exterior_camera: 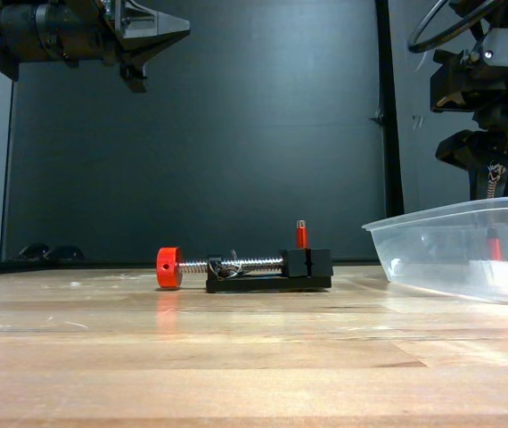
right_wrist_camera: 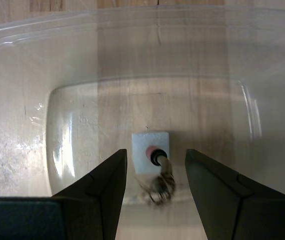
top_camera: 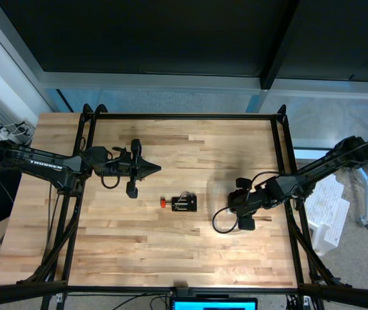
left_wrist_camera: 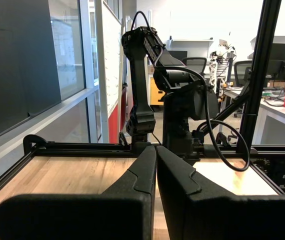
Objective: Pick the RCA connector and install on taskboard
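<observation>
My right pincer [right_wrist_camera: 156, 153] hung open over the unpicked RCA connector [right_wrist_camera: 141, 161], in the tray [exterior_camera: 450, 250] by the worktop's right edge. The taskboard [top_camera: 183, 204] lay mid-worktop, uninstalled. My left pincer [top_camera: 157, 169] hovered shut near the left edge.

Glossy clear plastic tray [exterior_camera: 450, 254], matt wooden table [exterior_camera: 236, 357]

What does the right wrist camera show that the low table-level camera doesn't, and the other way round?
Right wrist only: a look down into the tray, where the right gripper sets its open jaws either side of the connector, not touching it. Low only: the taskboard on the table, and the left gripper, jaws shut, hanging high at the left. Both: the clear tray; a red speck inside it in the low view may be that connector.
</observation>
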Robot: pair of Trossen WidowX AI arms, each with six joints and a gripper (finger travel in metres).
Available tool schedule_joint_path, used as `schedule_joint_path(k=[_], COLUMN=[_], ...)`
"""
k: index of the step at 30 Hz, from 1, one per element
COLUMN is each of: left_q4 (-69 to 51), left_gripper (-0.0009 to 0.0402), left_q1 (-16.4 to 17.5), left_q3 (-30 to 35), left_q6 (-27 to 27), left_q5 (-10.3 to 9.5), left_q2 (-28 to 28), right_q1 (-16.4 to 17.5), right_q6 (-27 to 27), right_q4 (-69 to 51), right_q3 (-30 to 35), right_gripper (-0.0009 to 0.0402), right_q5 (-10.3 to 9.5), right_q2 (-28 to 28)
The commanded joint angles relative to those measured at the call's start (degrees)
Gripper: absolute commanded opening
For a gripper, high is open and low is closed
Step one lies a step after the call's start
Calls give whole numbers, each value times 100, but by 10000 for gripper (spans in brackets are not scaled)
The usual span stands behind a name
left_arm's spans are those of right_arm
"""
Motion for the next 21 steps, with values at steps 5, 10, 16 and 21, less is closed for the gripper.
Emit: schedule_joint_path(k=[5, 10, 16, 21], left_q4=[-2, 0, 0, 0], left_gripper=[0, 0, 0, 0], left_q1=[2, 0, 2, 0], left_q3=[2, 2, 2, 2], left_q6=[0, 0, 0, 0], left_q5=[0, 0, 0, 0], left_q2=[0, 0, 0, 0], right_q1=[0, -2, -2, -2], right_q6=[-20, -20, -15, -22], right_q4=[52, 76, 227, 256], right_q3=[-9, -46, -127, -155], right_gripper=[161, 161, 161, 161], right_q5=[4, 11, 68, 142], right_q2=[216, 234, 234, 234])
